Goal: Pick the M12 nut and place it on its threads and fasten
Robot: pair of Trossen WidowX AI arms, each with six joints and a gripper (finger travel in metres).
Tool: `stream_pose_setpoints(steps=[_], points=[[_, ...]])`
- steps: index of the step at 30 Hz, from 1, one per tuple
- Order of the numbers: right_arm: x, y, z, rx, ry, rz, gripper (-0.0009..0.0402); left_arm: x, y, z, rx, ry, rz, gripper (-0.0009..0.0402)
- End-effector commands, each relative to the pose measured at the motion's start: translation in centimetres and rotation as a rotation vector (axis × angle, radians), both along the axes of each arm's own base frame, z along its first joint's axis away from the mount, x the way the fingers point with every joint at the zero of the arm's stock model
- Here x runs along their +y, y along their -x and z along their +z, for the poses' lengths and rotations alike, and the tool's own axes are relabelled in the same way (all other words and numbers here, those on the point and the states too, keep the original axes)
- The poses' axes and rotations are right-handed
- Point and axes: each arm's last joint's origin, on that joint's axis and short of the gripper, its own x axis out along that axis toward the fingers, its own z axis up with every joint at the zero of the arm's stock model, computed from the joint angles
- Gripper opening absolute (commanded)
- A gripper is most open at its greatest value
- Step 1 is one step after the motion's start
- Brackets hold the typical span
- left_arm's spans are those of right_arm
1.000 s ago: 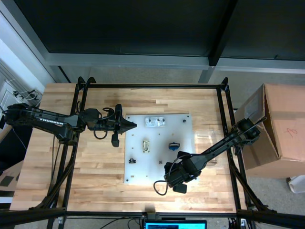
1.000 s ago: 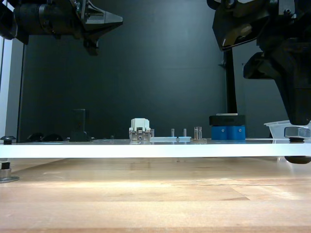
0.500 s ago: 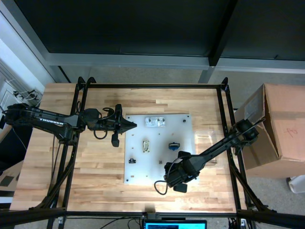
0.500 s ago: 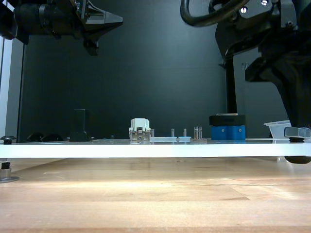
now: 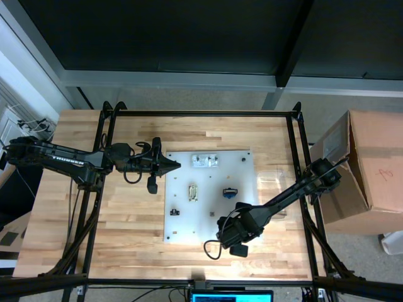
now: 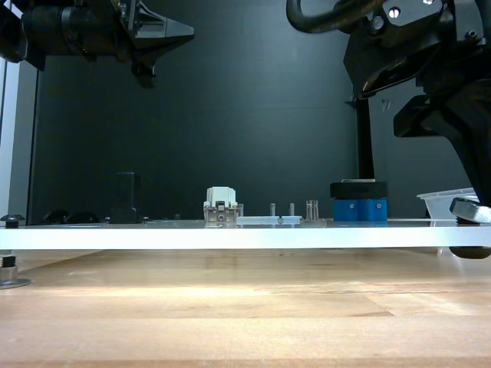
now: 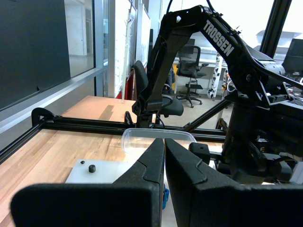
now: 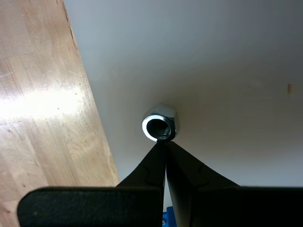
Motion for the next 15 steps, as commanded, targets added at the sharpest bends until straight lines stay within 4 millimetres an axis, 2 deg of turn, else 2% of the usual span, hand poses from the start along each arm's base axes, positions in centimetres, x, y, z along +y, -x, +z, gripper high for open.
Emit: stream_pose_setpoints(steps=[1,8,15], points=[[0.0,0.0,0.1,-0.001,0.001,-0.001,0.0000,0.0,0.0,0.0,0.000,0.000,0.000,0.0000],[0.4,-0.4,1.1,-0.003,-0.031,0.007,0.0000,0.0,0.0,0.0,0.000,0.000,0.000,0.0000],[0.5,-0.2,1.2,0.035,-0.082,0.013,0.0000,0.0,0.0,0.0,0.000,0.000,0.000,0.0000]])
